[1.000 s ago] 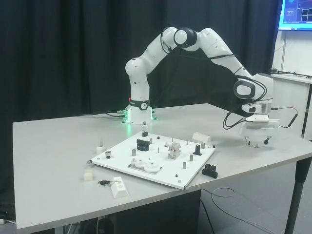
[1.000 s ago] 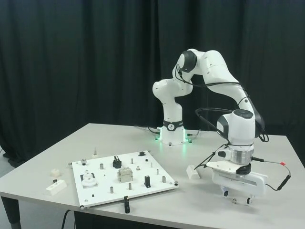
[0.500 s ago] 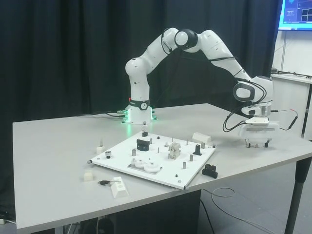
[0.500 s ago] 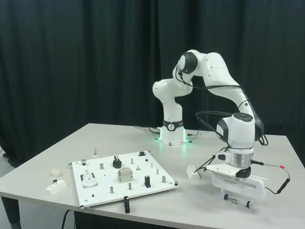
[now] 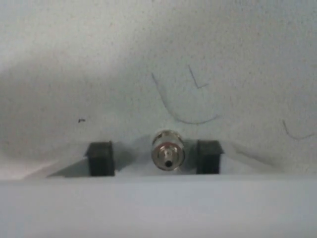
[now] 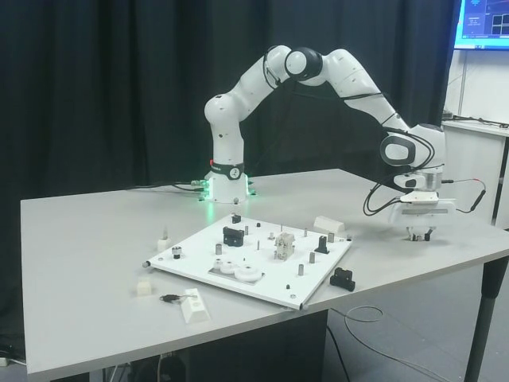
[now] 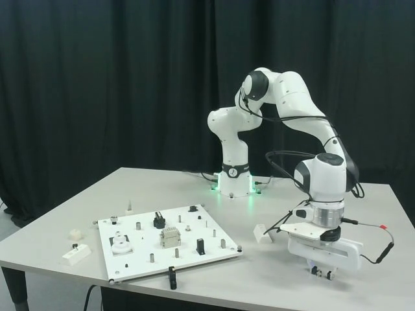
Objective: Pick BNC.
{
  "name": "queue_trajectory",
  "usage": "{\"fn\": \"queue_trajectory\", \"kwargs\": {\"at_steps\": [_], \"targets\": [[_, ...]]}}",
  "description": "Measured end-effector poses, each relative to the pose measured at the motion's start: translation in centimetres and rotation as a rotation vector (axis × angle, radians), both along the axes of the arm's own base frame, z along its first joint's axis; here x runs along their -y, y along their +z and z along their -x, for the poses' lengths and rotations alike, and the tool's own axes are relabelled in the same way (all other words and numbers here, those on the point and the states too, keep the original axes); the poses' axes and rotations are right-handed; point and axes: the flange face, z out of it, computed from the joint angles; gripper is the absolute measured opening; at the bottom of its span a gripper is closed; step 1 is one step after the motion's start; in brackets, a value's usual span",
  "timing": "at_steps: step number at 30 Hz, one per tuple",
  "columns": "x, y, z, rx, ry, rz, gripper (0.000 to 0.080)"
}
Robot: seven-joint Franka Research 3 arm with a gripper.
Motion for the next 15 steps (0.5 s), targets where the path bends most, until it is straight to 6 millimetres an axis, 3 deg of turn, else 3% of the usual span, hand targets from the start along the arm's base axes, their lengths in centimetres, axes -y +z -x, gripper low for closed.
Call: {"fn": "queue_trajectory", "kwargs": {"at_steps": [1, 2, 8, 9, 15], "targets": [[0.02, -0.01, -0.01, 0.0, 0.0, 0.0, 0.0496], [0.05, -0.02, -0.02, 0.0, -0.001, 0.001, 0.0308], [0.23, -0.03, -0.13, 0.001, -0.003, 0.003, 0.0308], [0.25, -0.03, -0.14, 0.001, -0.003, 0.003, 0.0127], [0.3, -0.03, -0.17, 0.001, -0.004, 0.003, 0.0126]]}}
